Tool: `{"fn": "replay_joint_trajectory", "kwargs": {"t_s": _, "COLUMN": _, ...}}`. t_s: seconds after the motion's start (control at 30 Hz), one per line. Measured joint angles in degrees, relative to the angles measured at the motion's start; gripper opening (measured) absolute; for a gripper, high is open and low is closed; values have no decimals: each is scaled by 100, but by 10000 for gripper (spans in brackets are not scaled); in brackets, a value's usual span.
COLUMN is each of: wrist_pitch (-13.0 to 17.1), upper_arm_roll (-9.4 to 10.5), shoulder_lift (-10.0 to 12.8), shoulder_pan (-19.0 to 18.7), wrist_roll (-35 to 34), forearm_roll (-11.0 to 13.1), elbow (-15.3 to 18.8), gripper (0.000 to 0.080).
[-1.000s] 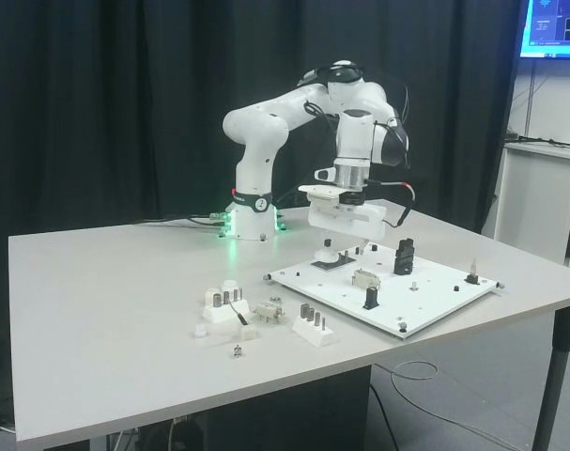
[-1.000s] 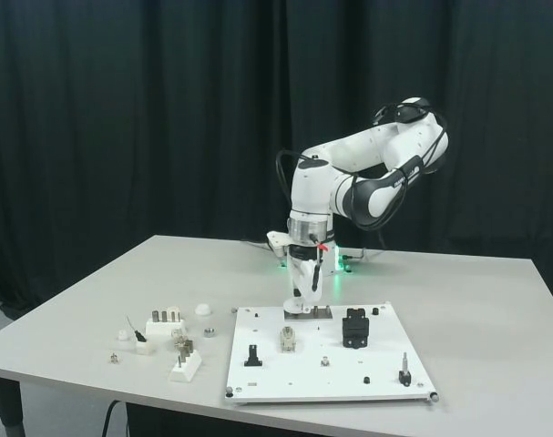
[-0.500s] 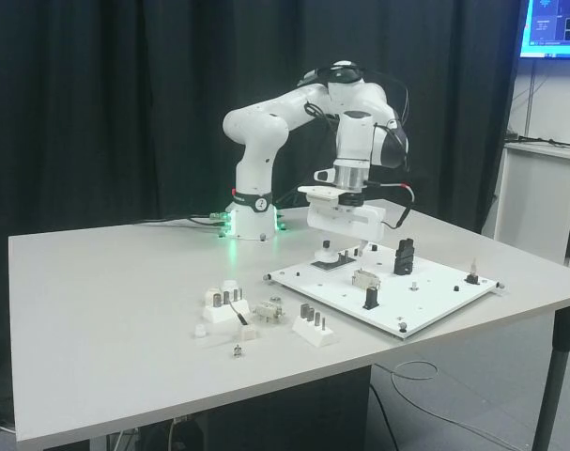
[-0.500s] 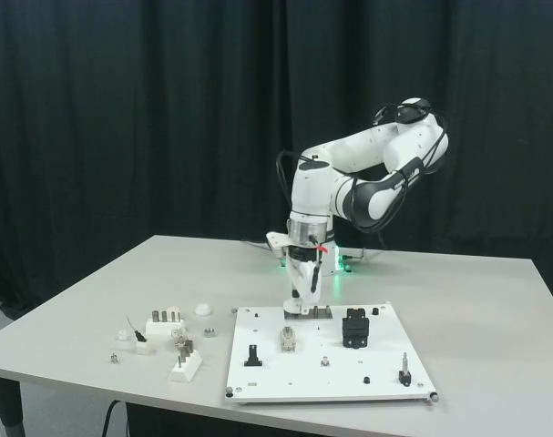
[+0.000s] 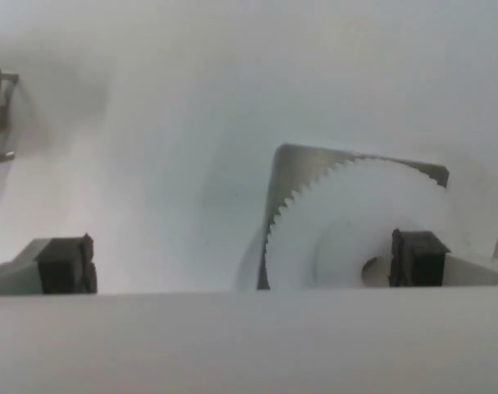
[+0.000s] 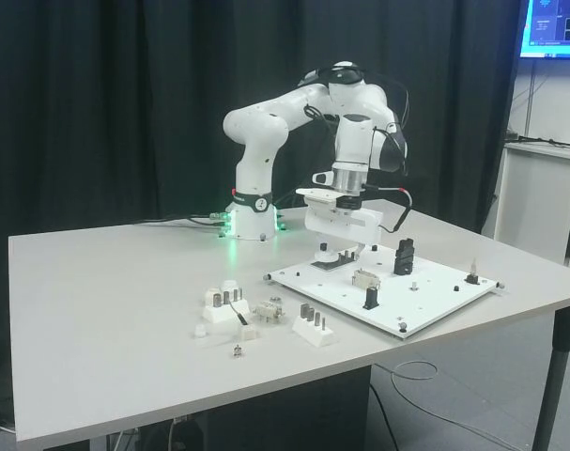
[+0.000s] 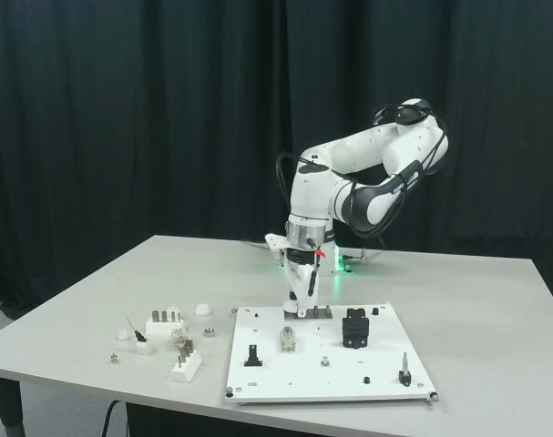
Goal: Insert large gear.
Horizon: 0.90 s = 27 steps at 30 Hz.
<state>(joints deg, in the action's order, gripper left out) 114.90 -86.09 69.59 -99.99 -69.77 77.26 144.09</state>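
the grey table (image 6: 106, 310) carries everything here, and i stand bolted near its back edge, a green glow at my base (image 6: 250, 224). my white arm (image 7: 367, 159) arches up and over, then drops toward the white board (image 7: 331, 375) that lies flat on the table's front half.

my gripper (image 5: 240, 264) hangs just above the board's rear edge, pointing straight down. my fingers are spread wide: in the wrist view the two black pads sit well apart, one pad (image 5: 66, 264) off over bare board, the other pad (image 5: 418, 258) over the middle of the large gear (image 5: 355, 222). i hold nothing; neither pad presses on the gear's rim.

the large gear is white and toothed, lying flat on a grey metal plate (image 5: 285, 176) at the rear of the board, directly under me. its raised hub is next to my pad; i cannot tell whether it is fully seated on a shaft.

elsewhere on the board stand a black block (image 7: 353, 327), a small black bracket (image 7: 252, 354), a pale connector piece (image 7: 286, 340) and a little upright post (image 7: 404, 371) near the front corner.

off the board, on the bare table, sit a white holder with grey pegs (image 7: 165, 322), a second white holder (image 7: 185, 364), a small white cap (image 7: 203, 309) and a few tiny loose parts too small for me to make out.
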Motion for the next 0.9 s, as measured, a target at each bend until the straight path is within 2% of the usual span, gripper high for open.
{"fn": "replay_joint_trajectory", "kwargs": {"t_s": 0.9, "wrist_pitch": 50, "upper_arm_roll": 14, "shoulder_lift": -1, "shoulder_pan": -52, "wrist_roll": 0, "forearm_roll": 80, "elbow": -25, "gripper": 800}}
